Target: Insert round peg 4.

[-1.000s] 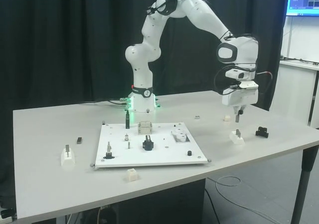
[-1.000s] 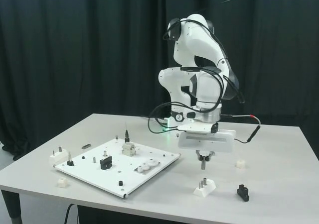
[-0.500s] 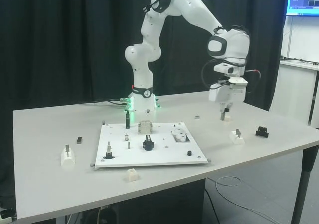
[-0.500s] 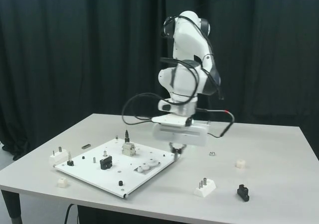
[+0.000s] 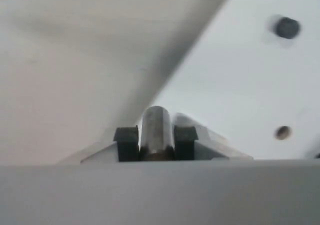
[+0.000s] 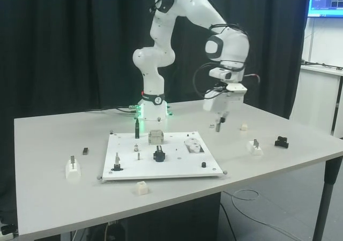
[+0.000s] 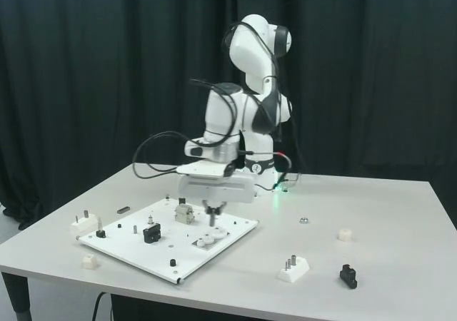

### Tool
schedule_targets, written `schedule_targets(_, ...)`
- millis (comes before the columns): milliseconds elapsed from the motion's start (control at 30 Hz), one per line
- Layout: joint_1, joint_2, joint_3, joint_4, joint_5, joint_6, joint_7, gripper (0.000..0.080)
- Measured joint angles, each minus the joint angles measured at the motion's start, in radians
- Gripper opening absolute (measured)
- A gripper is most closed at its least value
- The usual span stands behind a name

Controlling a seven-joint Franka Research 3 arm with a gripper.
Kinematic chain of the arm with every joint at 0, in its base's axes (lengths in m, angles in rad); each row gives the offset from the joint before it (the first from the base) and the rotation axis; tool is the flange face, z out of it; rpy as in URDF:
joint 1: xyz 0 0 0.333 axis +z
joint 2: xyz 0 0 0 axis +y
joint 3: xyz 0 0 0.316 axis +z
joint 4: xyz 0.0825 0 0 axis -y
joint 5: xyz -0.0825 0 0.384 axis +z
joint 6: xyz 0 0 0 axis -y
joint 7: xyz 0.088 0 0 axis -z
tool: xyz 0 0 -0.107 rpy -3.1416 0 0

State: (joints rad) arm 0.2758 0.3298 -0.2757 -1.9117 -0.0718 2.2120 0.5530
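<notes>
Right under the wrist camera, the gripper [image 5: 156, 144] has its two black fingers [image 5: 127, 141] clamped on a grey round peg [image 5: 156, 130], one pad on each side, with the peg's rounded end poking out past the tips. That upright, centred hold looks chosen so the peg can go straight down into a hole. Below it runs the edge of the white assembly board [image 5: 240, 80], and on the board the wrist view shows one black knob [image 5: 286, 27] and one small open hole [image 5: 282, 132]; I can't say if that's the target.

Out to the room views: the gripper [image 6: 218, 124] hangs above the board's far right corner, clear of the surface. So it's mid-carry by my reckoning, insertion not yet done.

Count on the grey table [image 6: 48, 134]: one board [image 6: 161, 155], three small white peg stands, one [image 6: 72, 169] to the left, one [image 6: 141, 187] in front, one [image 6: 254, 147] to the right, plus one black clip [image 6: 281, 142] at the far right.
</notes>
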Motion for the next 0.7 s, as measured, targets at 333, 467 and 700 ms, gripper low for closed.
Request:
schedule_targets(333, -0.095, 0.001, 0.0, -0.015, 0.0, 0.025, -0.193, 0.0146)
schedule_targets(467, -0.128, 0.001, 0.0, -0.034, 0.001, 0.057, -0.247, 0.0146)
schedule_targets(700, -0.173, 0.004, 0.0, -0.073, 0.005, 0.127, -0.312, 0.0146)
